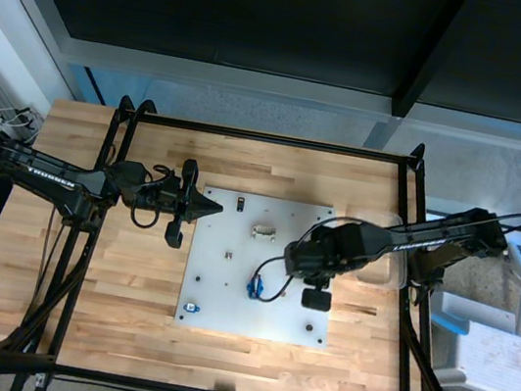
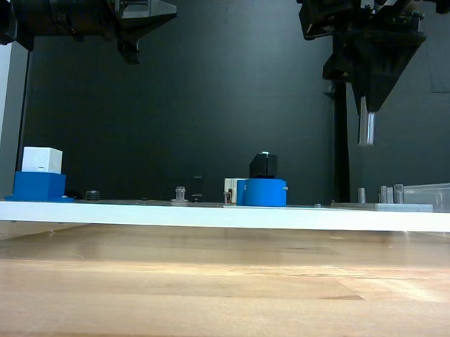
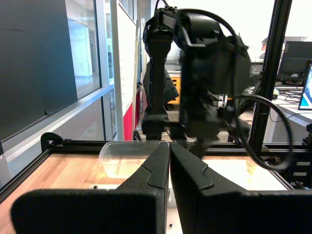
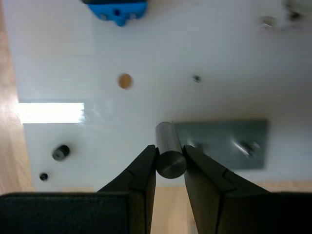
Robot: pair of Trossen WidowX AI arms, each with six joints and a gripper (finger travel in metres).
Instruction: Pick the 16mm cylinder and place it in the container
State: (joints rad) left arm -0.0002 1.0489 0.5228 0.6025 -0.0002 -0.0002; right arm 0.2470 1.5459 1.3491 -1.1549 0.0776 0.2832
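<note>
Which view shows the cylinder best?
Right wrist view: 16mm cylinder clamped in the right pincer over the board. Low view shows it side-on; the others hide it. Left pincer, shut, hovers at its left edge.

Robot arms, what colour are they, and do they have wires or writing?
Both are black. The left arm and right arm carry white lettering along them, and black cables loop beside them. The left gripper, over the board's left edge, and the right gripper, over the board's right part, end in pointed black fingers.

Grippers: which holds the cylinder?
The right gripper, above the board's right side, grips the cylinder; the left gripper, over its left edge, is shut and empty.
</note>
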